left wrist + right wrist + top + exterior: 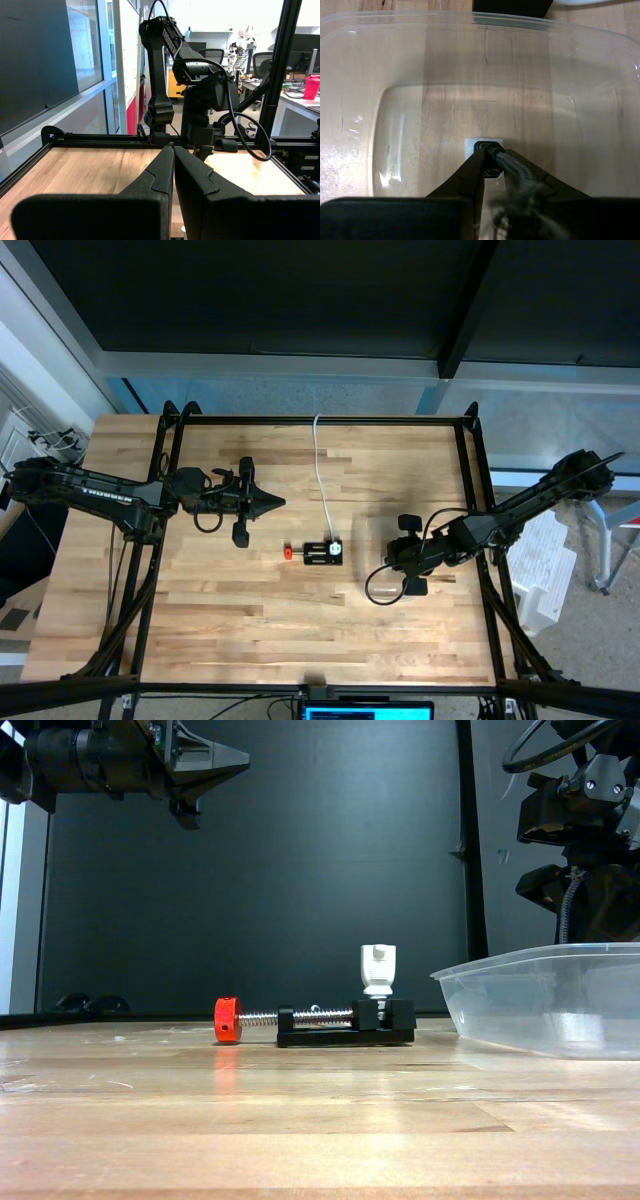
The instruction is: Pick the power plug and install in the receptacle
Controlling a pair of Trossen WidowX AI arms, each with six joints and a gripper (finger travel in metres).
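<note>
The right gripper (487,161) reaches into the clear rounded plastic tray (395,75), its matte fingers closed on the small black power plug (486,148). The white square-faced receptacle (378,968) stands upright in a black vise (345,1025) mid-worktop (300,1120). The left gripper (174,150) hangs above the planks, fingers pressed together, empty.

Bench (250,630) pale striped wood; vise (345,1023) black, knob (228,1020) red-orange; receptacle (378,967) white; power plug (486,148) black; left hand (173,150), right hand (490,162) black; tray (540,1010) clear.

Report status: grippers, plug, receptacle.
Left gripper shut, raised left of vise. Right gripper shut on power plug inside clear tray. Receptacle upright in vise. Tray wall stands between plug and vise.
</note>
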